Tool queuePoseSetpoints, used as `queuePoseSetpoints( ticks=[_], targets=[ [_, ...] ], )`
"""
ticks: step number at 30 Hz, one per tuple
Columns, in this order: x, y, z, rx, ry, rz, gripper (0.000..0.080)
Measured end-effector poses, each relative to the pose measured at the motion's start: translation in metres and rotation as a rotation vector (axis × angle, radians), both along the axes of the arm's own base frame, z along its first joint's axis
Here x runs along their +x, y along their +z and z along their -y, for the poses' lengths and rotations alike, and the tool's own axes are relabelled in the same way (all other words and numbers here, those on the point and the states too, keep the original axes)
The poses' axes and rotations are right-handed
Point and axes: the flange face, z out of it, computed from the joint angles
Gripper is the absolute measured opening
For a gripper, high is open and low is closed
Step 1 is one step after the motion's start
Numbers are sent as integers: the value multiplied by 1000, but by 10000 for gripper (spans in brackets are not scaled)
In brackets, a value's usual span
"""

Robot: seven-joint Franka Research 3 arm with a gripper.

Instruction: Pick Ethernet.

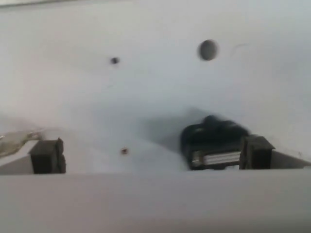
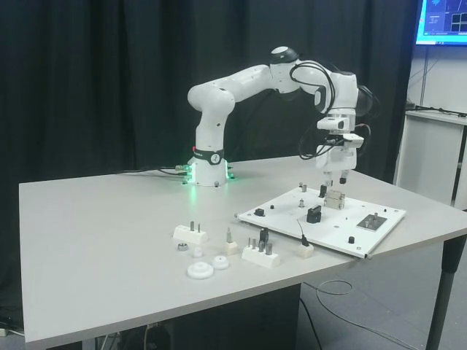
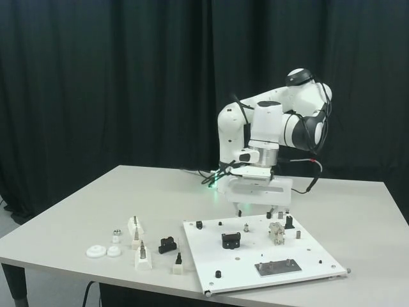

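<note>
You are hovering the pincer (image 1: pixel 150 158) low over the far side of the white board (image 3: pixel 249 262) on the counter (image 2: pixel 95 219), fingers spread wide and gripping nothing. The Ethernet connector (image 1: pixel 214 145), black with a ribbed contact face, is sitting on the board off-centre, touching or just beside one fingertip (image 1: pixel 256 153). The other fingertip (image 1: pixel 47 156) is standing well apart. Judgement: you are needing a sideways shift before closing.

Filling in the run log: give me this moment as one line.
phase: approach | gripper: open, above white board, holding nothing | Ethernet plug: on board, beside one fingertip, not between jaws | grasp: not yet made
</note>
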Motion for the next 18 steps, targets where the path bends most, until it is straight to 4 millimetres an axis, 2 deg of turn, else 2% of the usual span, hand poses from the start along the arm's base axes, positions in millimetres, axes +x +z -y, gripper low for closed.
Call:
queuePoseSetpoints(
  ticks=[8, 18],
  targets=[
    [19, 10, 30, -30, -4, 30, 800],
    [42, 20, 80, -59, 0, 34, 800]
  ],
)
